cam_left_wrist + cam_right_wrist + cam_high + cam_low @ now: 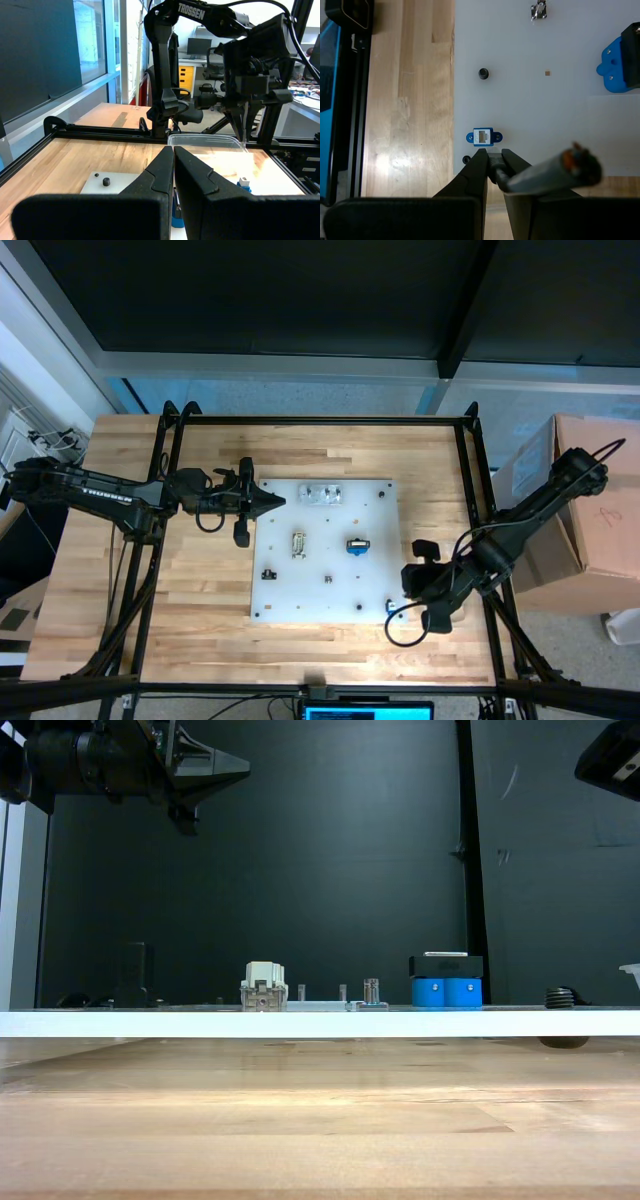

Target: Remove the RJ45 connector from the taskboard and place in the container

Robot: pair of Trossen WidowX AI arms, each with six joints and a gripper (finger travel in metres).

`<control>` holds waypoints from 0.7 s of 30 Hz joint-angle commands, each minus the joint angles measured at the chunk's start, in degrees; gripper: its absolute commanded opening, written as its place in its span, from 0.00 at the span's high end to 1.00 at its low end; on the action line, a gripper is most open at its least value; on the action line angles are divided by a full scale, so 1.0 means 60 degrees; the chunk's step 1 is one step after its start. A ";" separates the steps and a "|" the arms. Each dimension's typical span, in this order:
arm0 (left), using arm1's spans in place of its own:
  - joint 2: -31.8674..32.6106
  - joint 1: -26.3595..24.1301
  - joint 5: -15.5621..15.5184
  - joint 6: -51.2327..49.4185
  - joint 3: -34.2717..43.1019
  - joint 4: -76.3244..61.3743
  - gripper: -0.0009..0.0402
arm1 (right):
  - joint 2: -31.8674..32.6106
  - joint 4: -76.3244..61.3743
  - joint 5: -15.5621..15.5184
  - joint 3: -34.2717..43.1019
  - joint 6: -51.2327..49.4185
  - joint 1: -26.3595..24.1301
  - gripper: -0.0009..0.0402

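Right wrist view: R gripper (494,152) pinching RJ45 connector (496,170), out of blue socket (482,136). L gripper (275,502) hovering by taskboard (300,585) edge, jaws pressed together. Next prob: carrying plug to container (323,495).

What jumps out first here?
The right pincer, shut on the RJ45 connector with its grey cable stub, clear of the blue jack at the near right corner of the white taskboard. The left pincer hangs shut, high over the board's left edge, facing the clear container.
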 commanded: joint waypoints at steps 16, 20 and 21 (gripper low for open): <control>0.0000 0.0000 0.0004 0.0004 0.0004 -0.0004 0.98 | -0.1661 -0.0943 0.0514 -0.0714 0.0707 -0.0102 0.87; 0.0000 0.0004 0.0004 0.0004 0.0004 0.0004 0.98 | -0.2157 -0.0925 0.0747 -0.1177 0.1024 -0.0149 0.73; 0.0000 0.0004 0.0004 0.0000 0.0004 0.0000 0.98 | -0.2288 -0.0925 0.0754 -0.1279 0.1093 -0.0149 0.69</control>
